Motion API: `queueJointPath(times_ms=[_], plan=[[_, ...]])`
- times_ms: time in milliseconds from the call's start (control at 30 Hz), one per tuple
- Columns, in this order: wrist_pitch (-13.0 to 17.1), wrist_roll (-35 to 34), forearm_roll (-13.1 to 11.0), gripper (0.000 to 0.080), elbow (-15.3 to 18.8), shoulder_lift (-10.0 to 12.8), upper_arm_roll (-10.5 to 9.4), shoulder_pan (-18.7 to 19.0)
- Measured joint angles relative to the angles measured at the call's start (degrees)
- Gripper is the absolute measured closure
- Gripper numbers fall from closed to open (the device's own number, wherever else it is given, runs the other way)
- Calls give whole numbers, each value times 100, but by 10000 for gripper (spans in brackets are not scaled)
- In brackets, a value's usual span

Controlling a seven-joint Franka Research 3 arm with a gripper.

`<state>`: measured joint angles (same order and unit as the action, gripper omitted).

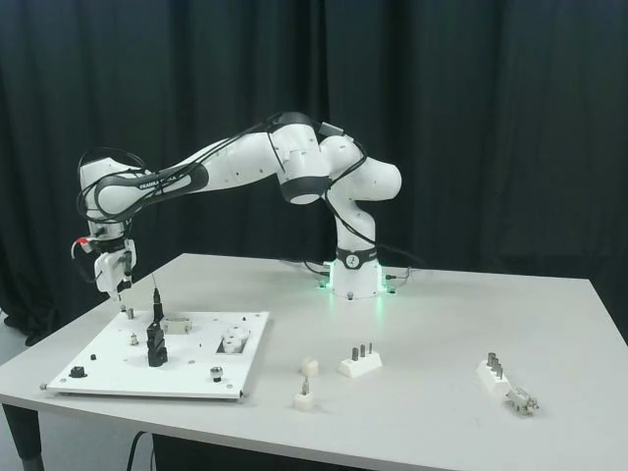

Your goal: Pick square peg 2.

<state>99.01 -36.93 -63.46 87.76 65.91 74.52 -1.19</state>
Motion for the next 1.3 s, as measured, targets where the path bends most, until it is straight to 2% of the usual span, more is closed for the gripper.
queueJointPath(times_ms=[567,1300], plan=[[-8,-160,149,3,-259,-107,44,-74],[-227,-219,155,3,-527,-107,178,-85]])
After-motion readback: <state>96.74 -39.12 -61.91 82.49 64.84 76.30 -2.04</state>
